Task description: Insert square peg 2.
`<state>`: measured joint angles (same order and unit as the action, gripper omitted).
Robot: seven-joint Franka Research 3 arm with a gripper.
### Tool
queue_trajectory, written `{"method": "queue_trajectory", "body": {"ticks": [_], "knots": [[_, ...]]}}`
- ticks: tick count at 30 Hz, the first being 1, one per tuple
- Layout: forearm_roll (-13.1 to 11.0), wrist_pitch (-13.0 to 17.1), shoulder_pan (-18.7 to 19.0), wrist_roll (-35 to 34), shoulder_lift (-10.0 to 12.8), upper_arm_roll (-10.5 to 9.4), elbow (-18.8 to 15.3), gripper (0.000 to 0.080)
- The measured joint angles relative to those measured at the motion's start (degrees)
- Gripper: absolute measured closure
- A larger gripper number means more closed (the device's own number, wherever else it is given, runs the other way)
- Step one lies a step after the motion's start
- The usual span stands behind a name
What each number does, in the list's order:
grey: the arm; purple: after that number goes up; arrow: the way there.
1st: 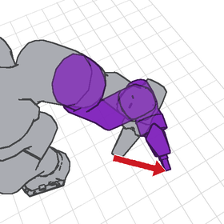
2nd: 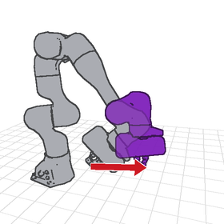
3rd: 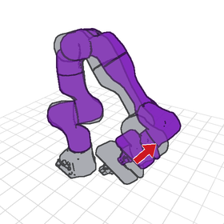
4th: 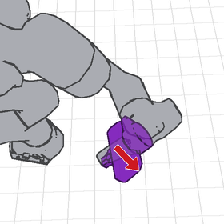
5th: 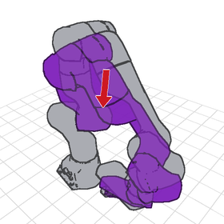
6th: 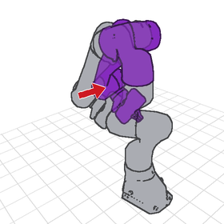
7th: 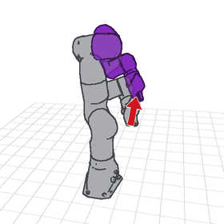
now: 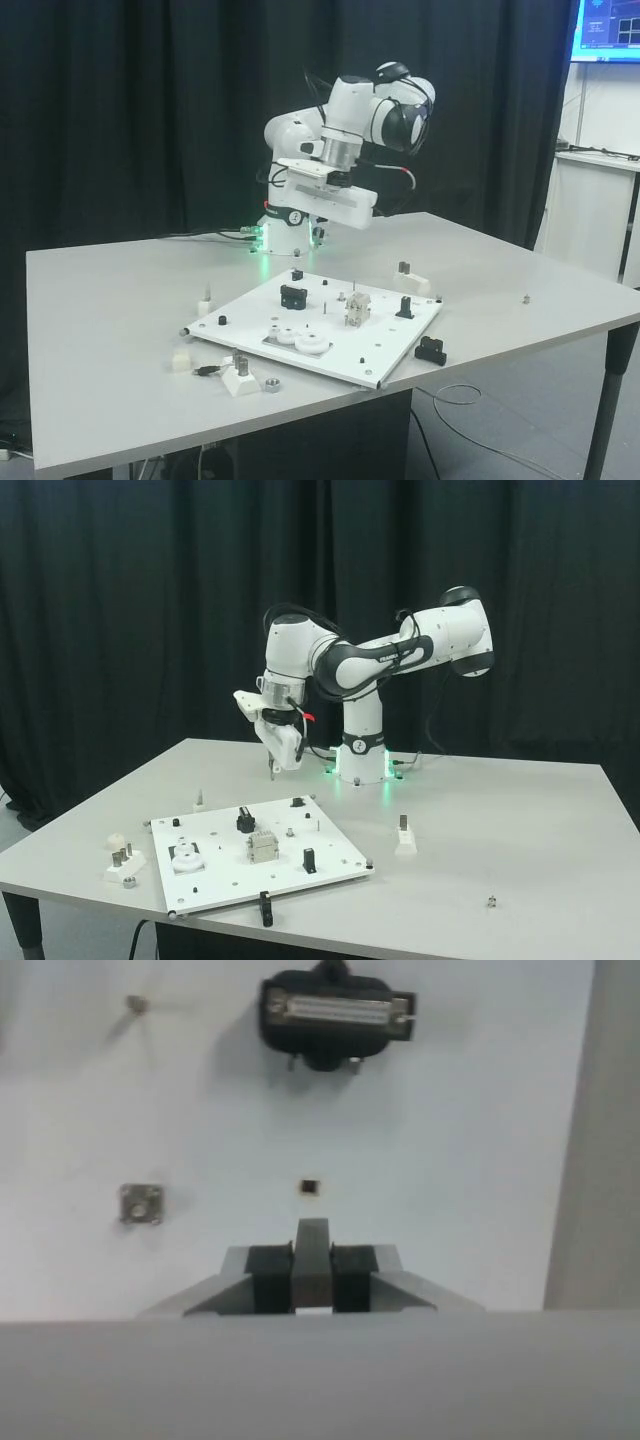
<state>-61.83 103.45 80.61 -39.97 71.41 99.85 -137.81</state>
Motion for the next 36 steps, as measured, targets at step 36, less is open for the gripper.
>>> {"method": "queue_trajectory", "body": {"ticks": [36], "knots": [[-12.31,2.97,-2.72,1.8,0.06,-6.69,-6.47,0.0728]]}}
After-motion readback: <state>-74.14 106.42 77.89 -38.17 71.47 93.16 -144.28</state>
